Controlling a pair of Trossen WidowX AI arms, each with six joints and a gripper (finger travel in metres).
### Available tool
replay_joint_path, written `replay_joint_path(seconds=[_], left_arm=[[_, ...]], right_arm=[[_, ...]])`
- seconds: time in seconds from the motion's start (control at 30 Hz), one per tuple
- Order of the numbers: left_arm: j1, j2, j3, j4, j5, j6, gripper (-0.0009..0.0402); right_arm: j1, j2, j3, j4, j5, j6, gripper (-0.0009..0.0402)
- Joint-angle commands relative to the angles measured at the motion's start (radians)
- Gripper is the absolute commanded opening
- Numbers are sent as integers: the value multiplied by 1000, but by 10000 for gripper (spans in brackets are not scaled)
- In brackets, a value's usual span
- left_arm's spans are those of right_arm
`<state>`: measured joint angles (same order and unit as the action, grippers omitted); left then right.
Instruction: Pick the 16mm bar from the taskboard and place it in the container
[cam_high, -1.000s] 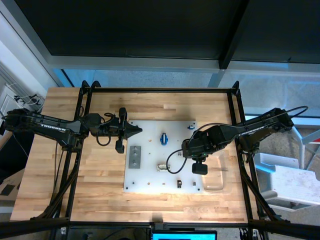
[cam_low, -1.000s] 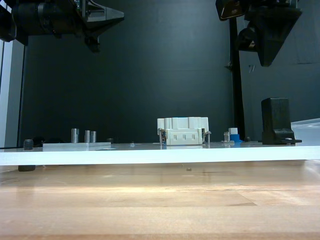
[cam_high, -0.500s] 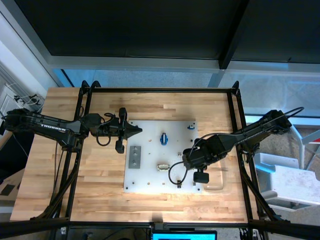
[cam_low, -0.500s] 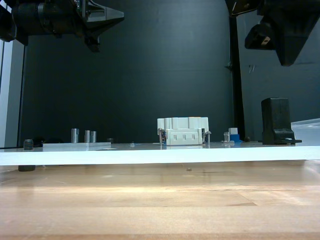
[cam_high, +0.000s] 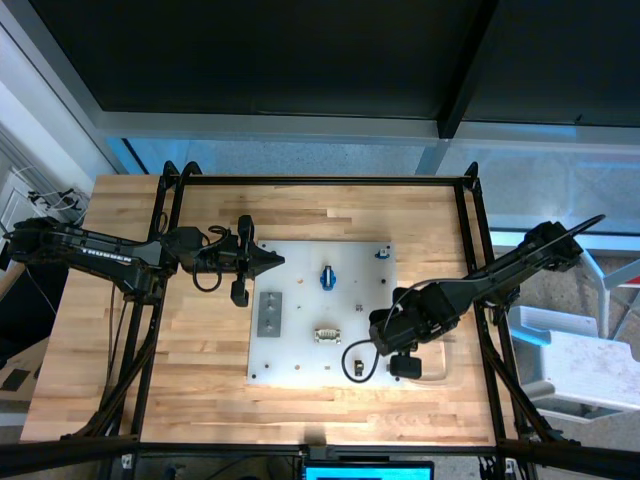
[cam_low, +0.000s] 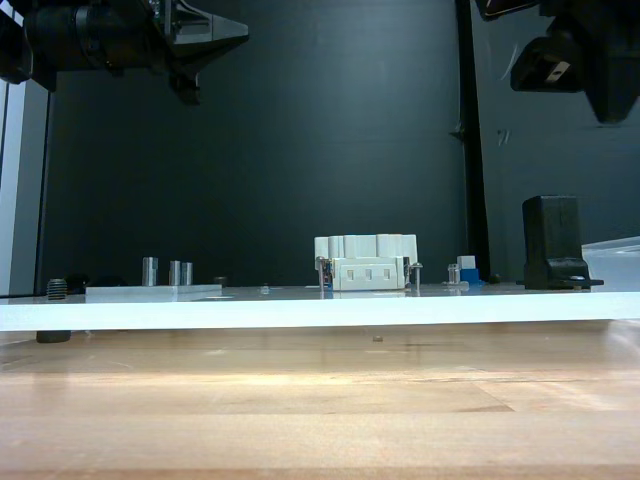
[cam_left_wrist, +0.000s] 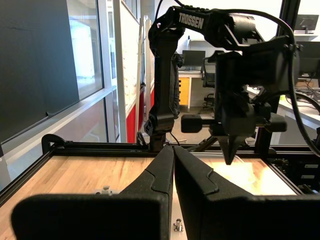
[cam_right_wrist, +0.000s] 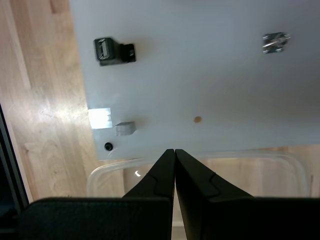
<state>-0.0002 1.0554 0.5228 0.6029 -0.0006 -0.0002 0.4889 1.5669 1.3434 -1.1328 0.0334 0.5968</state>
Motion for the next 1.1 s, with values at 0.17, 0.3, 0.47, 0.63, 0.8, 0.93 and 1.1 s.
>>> replay_joint_path(seconds=[0.17, 0.3, 0.47, 0.63, 0.8, 0.93, 1.1], left_arm=[[0, 0, 0, 0, 0, 0, 0], [0, 0, 0, 0, 0, 0, 0], [0, 0, 0, 0, 0, 0, 0], [0, 0, 0, 0, 0, 0, 0], [0, 0, 0, 0, 0, 0, 0], [0, 0, 0, 0, 0, 0, 0], [0, 0, 0, 0, 0, 0, 0]], right_arm=[[36, 43, 25, 8, 0, 10, 0], [56, 66, 45, 11, 1, 29, 0], [79, 88, 53, 18, 2, 53, 0], [102, 111, 53, 27, 0, 66, 0], [107, 113, 53, 28, 1, 77, 7], [108, 124, 52, 30, 1, 76, 39], [109, 145, 52, 32, 0, 71, 101]])
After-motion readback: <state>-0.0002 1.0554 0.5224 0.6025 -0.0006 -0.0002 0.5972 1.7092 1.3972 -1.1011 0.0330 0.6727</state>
